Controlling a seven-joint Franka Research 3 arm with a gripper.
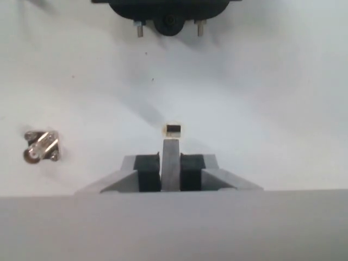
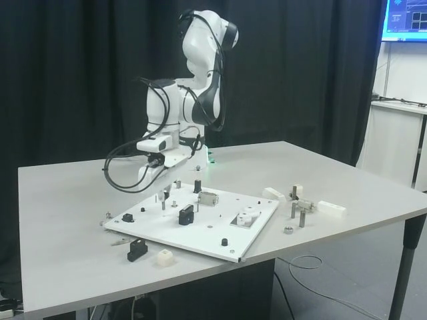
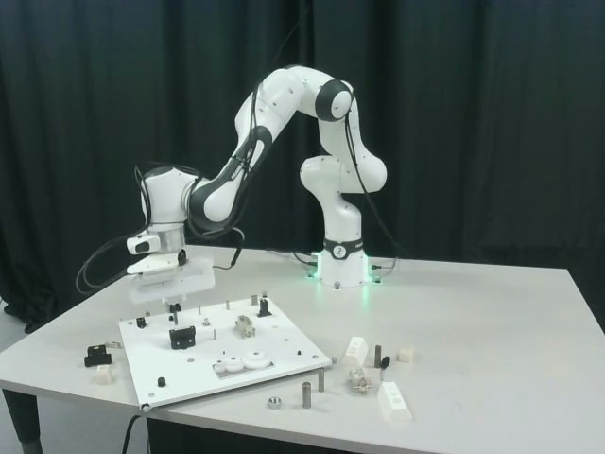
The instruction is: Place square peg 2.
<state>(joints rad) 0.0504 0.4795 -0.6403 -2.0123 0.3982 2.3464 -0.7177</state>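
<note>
1. While the gripper (image 1: 171, 173) hovers over the white board (image 2: 200, 230), its fingers (image 1: 147, 173) are clamped on square peg 2 (image 1: 170, 163), a slim grey bar of square section standing upright between the black pads, its lower end clear of the board
2. Directly beyond the peg's tip lies a small square socket (image 1: 173, 129) with a pale rim and dark interior; peg and socket appear closely lined up, though how far above it the peg hangs cannot be judged
3. Risk: a square peg in a square hole tolerates little twist. Any rotation or sideways offset would likely land a corner on the rim, jamming the peg or tilting it in the pads
4. Risk: the peg looks smooth and metallic, and the pads hold only part of its length, so a hard downward push could let it slip upward in the grasp
5. Risk: early release, before the peg is seated, could leave it leaning or toppled on the smooth, flat board
6. A bright metal connector (image 1: 41, 147) with a square flange sits well apart from the socket, and a black fixture (image 1: 168, 13) with two screws lies farther off. Neither seems to obstruct the descent
7. Board rests on the grey tabletop (image 2: 60, 193)
</note>
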